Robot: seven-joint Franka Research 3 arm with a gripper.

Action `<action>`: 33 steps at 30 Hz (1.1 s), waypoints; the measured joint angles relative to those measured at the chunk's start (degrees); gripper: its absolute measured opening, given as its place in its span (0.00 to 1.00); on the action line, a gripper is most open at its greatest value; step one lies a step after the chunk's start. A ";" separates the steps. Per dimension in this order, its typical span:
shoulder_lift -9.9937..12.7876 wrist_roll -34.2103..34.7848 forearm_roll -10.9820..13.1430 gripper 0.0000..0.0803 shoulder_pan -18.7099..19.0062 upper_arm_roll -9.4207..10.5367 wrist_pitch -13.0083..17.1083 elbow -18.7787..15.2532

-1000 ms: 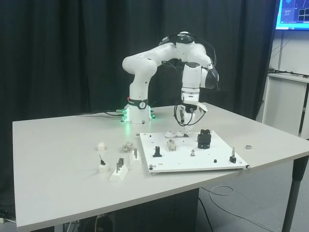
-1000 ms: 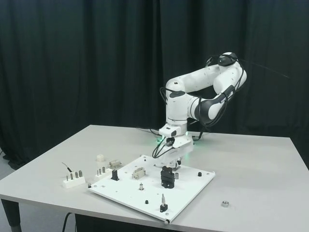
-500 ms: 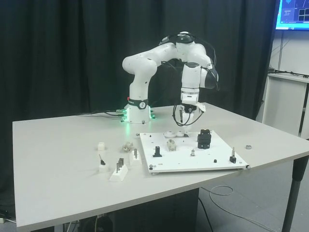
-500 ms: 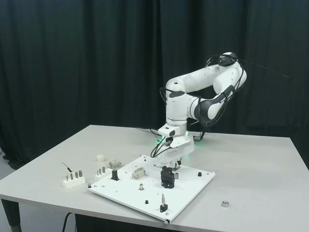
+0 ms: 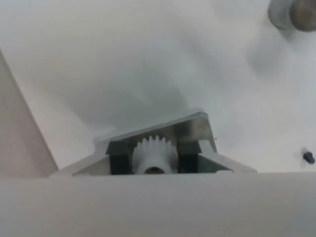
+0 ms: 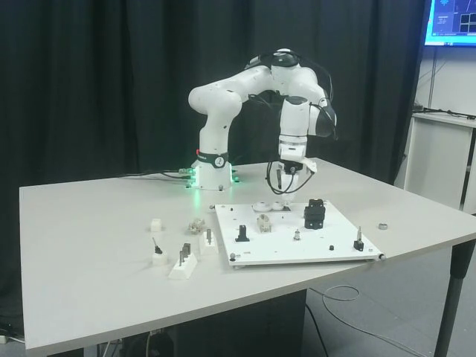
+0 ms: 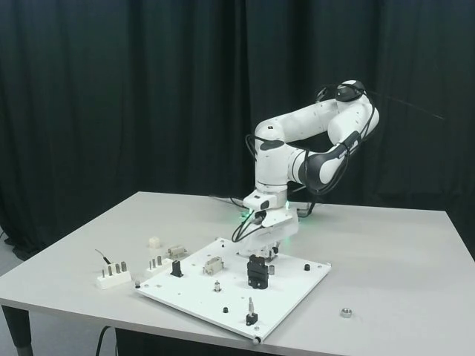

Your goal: Insert small gear.

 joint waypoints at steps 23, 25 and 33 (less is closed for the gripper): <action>0.00 0.34 0.53 0.24 -0.13 0.17 0.02 -0.12; 0.00 0.55 0.54 0.24 -0.14 0.17 0.01 -0.12; 0.00 0.62 0.54 0.24 -0.14 0.17 -0.01 -0.11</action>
